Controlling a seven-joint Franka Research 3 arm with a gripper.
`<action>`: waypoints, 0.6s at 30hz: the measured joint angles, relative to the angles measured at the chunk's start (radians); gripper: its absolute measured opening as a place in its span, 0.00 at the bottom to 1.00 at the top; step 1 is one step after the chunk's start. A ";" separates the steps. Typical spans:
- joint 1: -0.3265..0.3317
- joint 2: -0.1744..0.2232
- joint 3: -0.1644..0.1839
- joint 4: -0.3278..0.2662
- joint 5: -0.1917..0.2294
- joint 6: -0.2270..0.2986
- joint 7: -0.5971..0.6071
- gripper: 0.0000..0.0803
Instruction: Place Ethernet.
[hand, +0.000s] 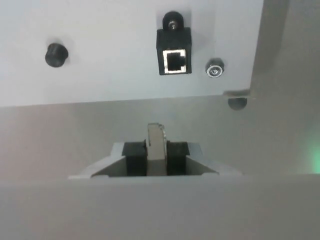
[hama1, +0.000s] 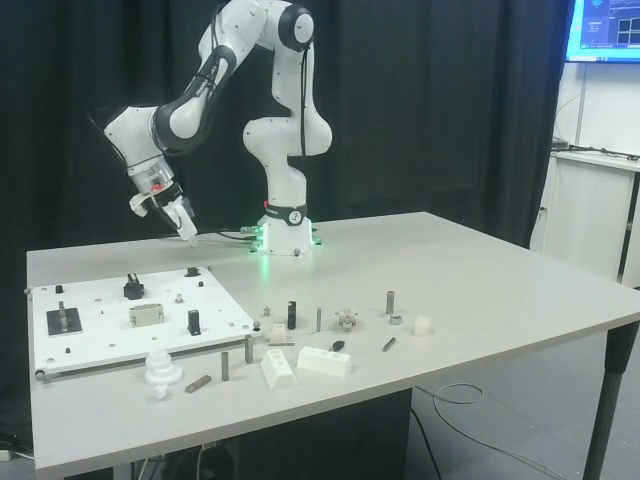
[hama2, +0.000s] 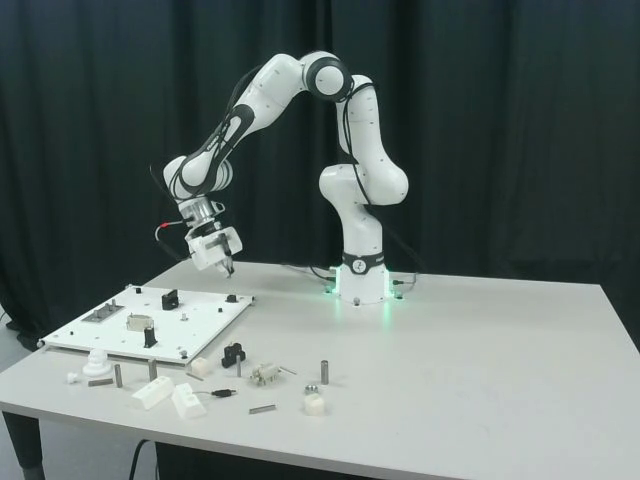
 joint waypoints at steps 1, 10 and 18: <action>0.000 0.000 0.000 0.000 -0.001 0.000 0.001 0.10; 0.003 0.000 0.000 0.002 -0.001 0.000 0.014 0.10; 0.003 0.000 0.000 0.003 -0.001 0.000 0.025 0.10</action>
